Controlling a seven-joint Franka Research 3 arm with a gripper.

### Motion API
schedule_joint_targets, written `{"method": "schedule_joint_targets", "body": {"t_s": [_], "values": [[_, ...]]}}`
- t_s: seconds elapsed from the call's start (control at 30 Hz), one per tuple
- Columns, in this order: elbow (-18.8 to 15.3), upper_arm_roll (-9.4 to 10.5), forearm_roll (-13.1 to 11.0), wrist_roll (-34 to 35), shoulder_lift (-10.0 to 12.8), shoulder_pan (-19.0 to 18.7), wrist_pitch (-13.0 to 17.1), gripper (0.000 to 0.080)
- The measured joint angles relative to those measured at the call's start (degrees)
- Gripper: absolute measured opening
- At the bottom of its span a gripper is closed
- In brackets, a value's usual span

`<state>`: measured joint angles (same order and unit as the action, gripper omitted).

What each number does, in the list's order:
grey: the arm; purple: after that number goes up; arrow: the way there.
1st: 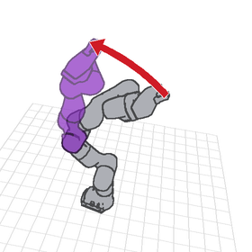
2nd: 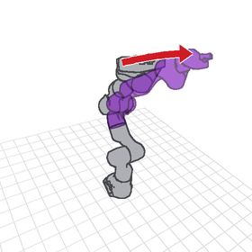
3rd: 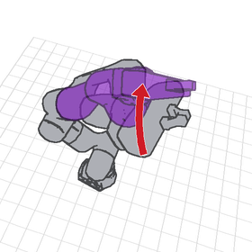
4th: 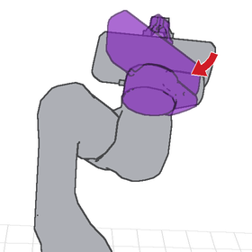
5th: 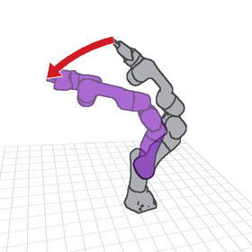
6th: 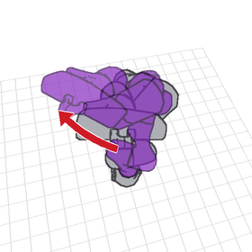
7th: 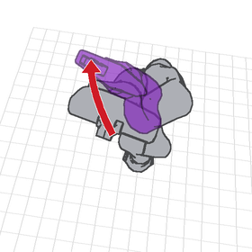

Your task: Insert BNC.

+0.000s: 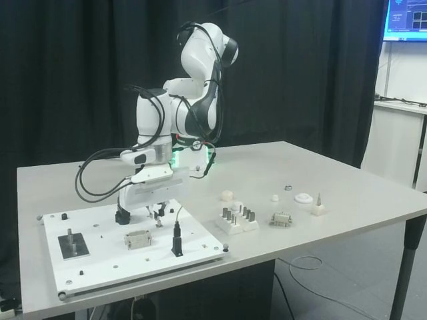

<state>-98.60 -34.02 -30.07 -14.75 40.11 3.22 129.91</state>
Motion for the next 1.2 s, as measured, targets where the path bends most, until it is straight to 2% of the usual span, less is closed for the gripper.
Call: {"method": "schedule_joint_targets", "body": {"t_s": [0.47, 1.2], "values": [[0.1, 0.05, -0.2, 0.1, 0.0, 0.0, -1.1, 0.0121], [0.2, 0.08, -1.1, 0.1, 0.9, 0.0, -0.9, 0.0121]]}}
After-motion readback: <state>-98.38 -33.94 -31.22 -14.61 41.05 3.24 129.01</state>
